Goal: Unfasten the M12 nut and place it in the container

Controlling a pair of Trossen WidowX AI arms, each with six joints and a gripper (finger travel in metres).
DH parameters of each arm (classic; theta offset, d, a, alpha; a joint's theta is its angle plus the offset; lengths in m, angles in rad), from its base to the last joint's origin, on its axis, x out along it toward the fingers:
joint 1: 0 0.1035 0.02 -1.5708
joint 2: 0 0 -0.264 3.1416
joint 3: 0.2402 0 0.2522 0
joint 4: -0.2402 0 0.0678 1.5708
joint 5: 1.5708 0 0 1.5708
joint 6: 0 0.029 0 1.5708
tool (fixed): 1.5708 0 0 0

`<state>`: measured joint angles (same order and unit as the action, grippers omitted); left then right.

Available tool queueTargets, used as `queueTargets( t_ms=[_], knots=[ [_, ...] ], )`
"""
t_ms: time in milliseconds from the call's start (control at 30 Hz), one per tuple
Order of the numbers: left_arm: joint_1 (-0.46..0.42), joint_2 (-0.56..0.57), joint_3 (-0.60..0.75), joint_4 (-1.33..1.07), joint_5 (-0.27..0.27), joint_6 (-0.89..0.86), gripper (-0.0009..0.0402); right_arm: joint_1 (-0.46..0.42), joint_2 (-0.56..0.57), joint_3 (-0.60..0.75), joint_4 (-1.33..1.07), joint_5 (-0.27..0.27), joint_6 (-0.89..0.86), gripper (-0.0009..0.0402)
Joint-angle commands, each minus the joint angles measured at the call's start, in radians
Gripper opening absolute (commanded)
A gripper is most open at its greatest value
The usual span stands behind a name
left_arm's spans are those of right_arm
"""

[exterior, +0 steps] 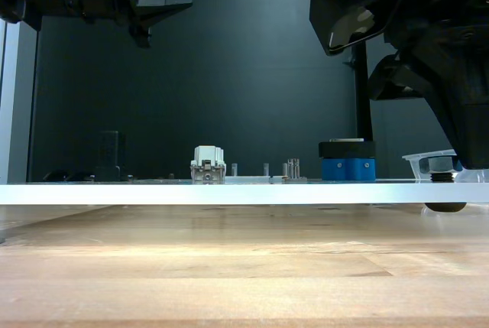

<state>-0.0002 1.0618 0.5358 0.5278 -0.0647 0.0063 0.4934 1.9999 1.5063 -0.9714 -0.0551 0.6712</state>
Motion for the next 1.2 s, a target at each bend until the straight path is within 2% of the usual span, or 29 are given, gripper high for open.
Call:
queueTargets(
  t_ms=[33, 133, 167, 233, 267, 300, 367, 467, 667, 767, 967, 1133, 1200],
  knots=[
    [0.000, 0.000, 0.000, 0.000, 0.000, 0.000, 0.0000, -0.001, -0.001, 0.000, 0.001, 0.010, 0.001, 0.0000],
    [0.000, 0.000, 0.000, 0.001, 0.000, 0.000, 0.0000, -0.001, -0.002, 0.000, -0.010, 0.020, -0.010, 0.0000],
    [0.000, 0.000, 0.000, 0.001, 0.000, 0.000, 0.0000, -0.001, -0.005, 0.000, -0.026, 0.067, -0.005, 0.0000],
    [0.000, 0.000, 0.000, 0.000, 0.000, 0.000, 0.0000, -0.001, -0.018, 0.002, -0.081, 0.214, 0.057, 0.0000],
    [0.000, 0.000, 0.000, 0.001, 0.000, 0.000, 0.0000, 0.000, -0.025, 0.005, -0.105, 0.259, 0.065, 0.0000],
    [0.000, 0.000, 0.000, 0.001, 0.000, 0.000, 0.0000, 0.000, -0.033, 0.006, -0.121, 0.285, 0.067, 0.0000],
    [0.000, 0.000, 0.000, 0.000, 0.000, 0.000, 0.0000, 0.000, -0.048, 0.005, -0.134, 0.295, 0.074, 0.0000],
    [0.000, 0.000, 0.000, 0.001, 0.000, 0.000, 0.0000, 0.000, -0.063, 0.005, -0.138, 0.283, 0.081, 0.0000],
    [0.000, 0.000, 0.000, 0.000, 0.000, 0.000, 0.0000, 0.000, -0.077, 0.005, -0.134, 0.158, 0.080, 0.0000],
    [0.000, 0.000, 0.000, 0.001, 0.000, 0.000, 0.0000, 0.001, -0.088, 0.006, -0.127, 0.116, 0.106, 0.0000],
    [0.000, 0.000, 0.000, -0.002, 0.000, 0.000, 0.0000, 0.000, -0.095, 0.024, -0.106, 0.024, 0.382, 0.0009],
    [0.000, 0.000, 0.000, -0.003, 0.000, 0.000, 0.0000, 0.000, -0.095, 0.045, -0.106, 0.008, 0.647, 0.0065],
    [0.000, 0.000, 0.000, -0.003, 0.000, 0.000, 0.0000, 0.000, -0.094, 0.048, -0.105, 0.018, 0.693, 0.0092]
  ],
)
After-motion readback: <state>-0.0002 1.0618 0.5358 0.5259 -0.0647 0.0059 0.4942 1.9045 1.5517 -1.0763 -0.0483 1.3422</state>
